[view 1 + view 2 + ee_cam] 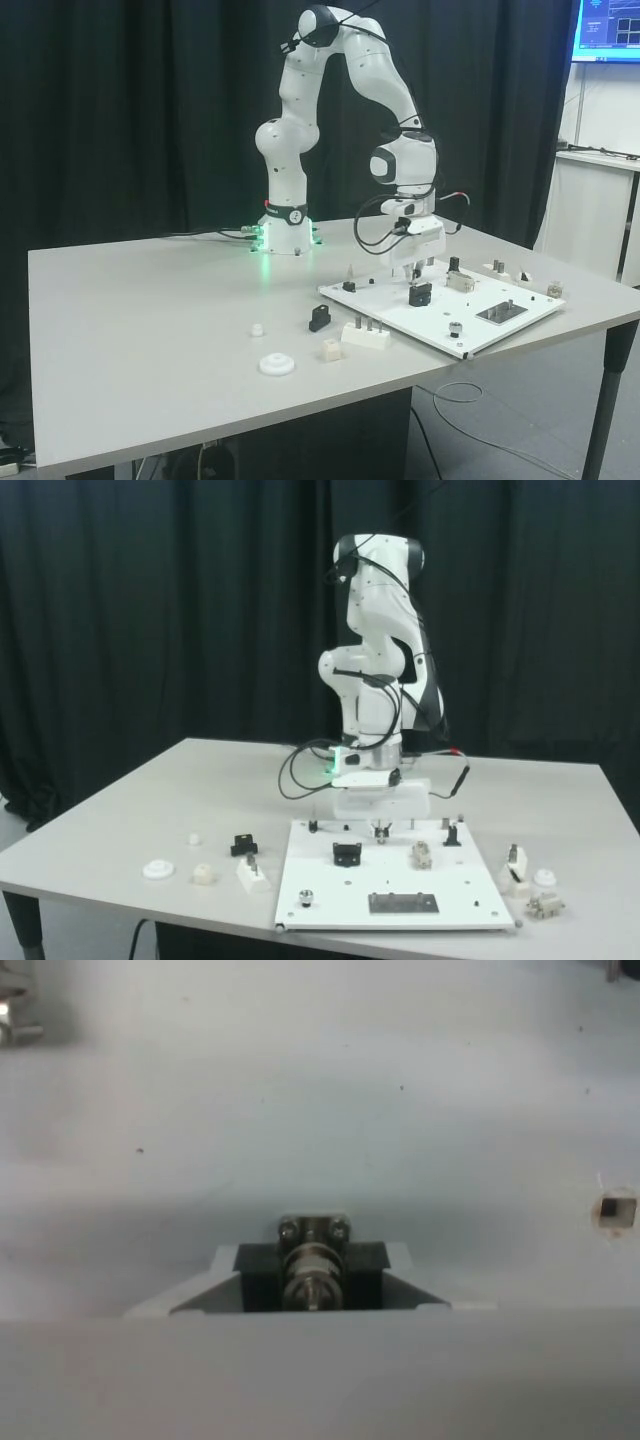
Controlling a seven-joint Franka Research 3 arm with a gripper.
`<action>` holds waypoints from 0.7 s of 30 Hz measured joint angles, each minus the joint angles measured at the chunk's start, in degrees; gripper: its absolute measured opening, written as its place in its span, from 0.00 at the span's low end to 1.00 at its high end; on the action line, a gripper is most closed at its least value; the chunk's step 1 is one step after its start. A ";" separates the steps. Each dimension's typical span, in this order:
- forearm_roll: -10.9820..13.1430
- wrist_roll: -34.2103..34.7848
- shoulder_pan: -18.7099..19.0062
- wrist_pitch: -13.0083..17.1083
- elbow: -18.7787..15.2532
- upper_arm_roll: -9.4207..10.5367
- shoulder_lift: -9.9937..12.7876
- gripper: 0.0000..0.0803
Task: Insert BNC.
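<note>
In the wrist view a metal BNC connector (313, 1272) with a small screwed flange sits between two black pads (258, 1278) at the ends of white fingers, so my gripper (313, 1290) is shut on it. The white board (320, 1110) lies below. From the first room view my gripper (415, 270) hangs just above the white assembly board (500, 335), close over a black block (420, 295). The second room view shows my gripper (382, 830) low over the board (470, 905), behind the black block (347, 854).
On the board stand a grey metal plate (403, 903), small fixtures (452, 832) and a round knob (306, 897). Loose parts lie on the grey table beside it: a black piece (318, 319), a white block with pins (366, 335) and white gears (276, 365).
</note>
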 joint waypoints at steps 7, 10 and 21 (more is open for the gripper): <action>0.00 -3.92 -0.04 -0.08 0.03 0.00 -0.01 0.15; 0.00 -5.65 -0.05 -0.12 0.04 0.00 0.00 0.15; 0.00 -13.02 -0.07 -0.24 0.09 0.00 0.01 0.15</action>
